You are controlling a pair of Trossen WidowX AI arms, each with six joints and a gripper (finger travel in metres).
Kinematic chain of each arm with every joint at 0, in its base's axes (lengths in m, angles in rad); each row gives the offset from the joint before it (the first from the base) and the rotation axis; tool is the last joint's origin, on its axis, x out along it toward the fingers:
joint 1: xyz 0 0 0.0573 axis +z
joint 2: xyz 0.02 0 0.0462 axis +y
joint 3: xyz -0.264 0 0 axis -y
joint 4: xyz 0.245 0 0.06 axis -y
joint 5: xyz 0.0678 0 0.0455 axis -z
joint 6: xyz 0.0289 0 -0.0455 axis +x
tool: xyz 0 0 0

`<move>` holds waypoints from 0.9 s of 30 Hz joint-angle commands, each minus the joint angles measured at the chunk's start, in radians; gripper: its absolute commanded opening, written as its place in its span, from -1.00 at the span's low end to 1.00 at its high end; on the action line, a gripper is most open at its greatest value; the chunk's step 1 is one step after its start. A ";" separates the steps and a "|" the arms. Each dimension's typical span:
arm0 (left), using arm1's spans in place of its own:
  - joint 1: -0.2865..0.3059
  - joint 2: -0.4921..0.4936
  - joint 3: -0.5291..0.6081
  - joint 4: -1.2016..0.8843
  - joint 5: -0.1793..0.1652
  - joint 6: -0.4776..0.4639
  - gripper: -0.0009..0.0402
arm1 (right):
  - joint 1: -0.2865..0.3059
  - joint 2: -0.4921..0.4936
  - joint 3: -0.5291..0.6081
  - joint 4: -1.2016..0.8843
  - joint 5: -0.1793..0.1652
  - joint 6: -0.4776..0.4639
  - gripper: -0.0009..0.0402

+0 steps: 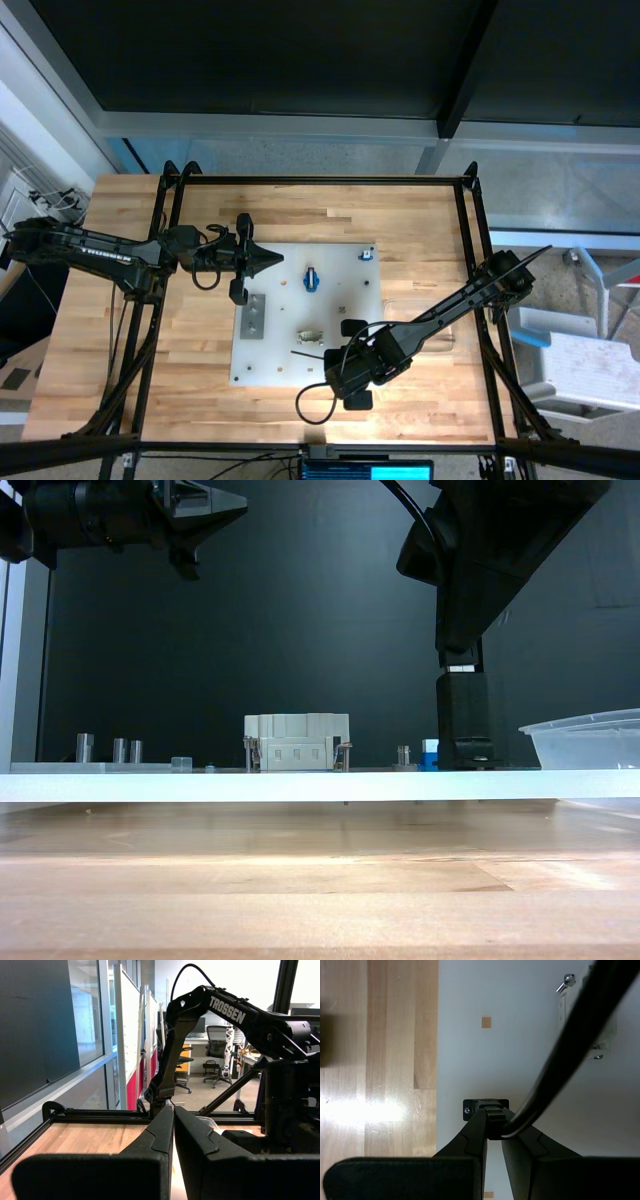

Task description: Remove the USB connector from the USB hub and place in the container

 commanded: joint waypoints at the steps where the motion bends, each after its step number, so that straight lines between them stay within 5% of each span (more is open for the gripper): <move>1: 0.000 0.000 0.000 0.000 0.000 0.000 -0.95 | 0.004 -0.006 -0.016 0.001 0.013 0.032 -0.96; 10: 0.000 0.000 0.000 0.000 0.000 0.000 -0.95 | 0.031 -0.071 -0.108 0.074 0.066 0.066 -0.96; 27: 0.000 0.000 0.000 0.000 0.000 0.000 -0.95 | 0.035 -0.103 -0.080 0.034 0.056 0.026 -0.96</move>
